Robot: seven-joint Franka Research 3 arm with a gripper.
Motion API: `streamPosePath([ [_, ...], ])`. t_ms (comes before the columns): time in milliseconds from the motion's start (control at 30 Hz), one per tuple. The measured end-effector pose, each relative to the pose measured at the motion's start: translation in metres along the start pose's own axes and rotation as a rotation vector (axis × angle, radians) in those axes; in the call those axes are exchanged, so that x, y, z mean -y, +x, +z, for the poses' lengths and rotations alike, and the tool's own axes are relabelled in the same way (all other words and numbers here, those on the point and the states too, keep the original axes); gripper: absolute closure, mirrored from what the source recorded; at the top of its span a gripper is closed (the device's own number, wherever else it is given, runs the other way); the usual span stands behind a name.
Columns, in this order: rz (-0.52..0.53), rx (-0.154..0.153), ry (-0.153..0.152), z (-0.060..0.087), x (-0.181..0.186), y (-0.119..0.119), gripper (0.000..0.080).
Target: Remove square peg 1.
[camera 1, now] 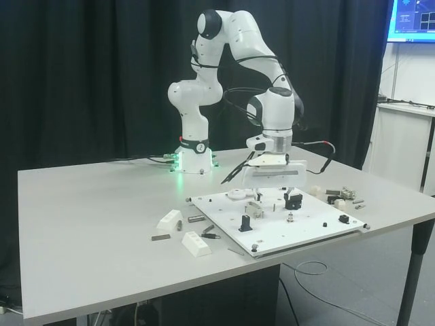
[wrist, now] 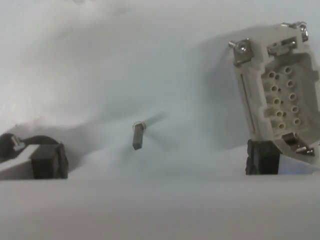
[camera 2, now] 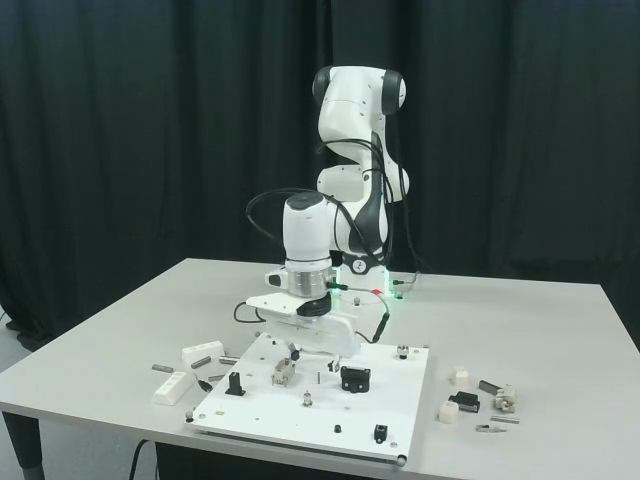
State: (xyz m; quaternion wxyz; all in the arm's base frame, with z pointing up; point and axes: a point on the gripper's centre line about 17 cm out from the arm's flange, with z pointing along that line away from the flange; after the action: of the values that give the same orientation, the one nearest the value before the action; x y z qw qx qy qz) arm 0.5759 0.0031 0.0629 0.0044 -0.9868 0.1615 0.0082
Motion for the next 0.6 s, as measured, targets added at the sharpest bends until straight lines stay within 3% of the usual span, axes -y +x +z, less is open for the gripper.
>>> streamPosePath([
  [600,0.090,0.003,-0.003,0.0043,-0.0017,-0.0026,0.0003],
])
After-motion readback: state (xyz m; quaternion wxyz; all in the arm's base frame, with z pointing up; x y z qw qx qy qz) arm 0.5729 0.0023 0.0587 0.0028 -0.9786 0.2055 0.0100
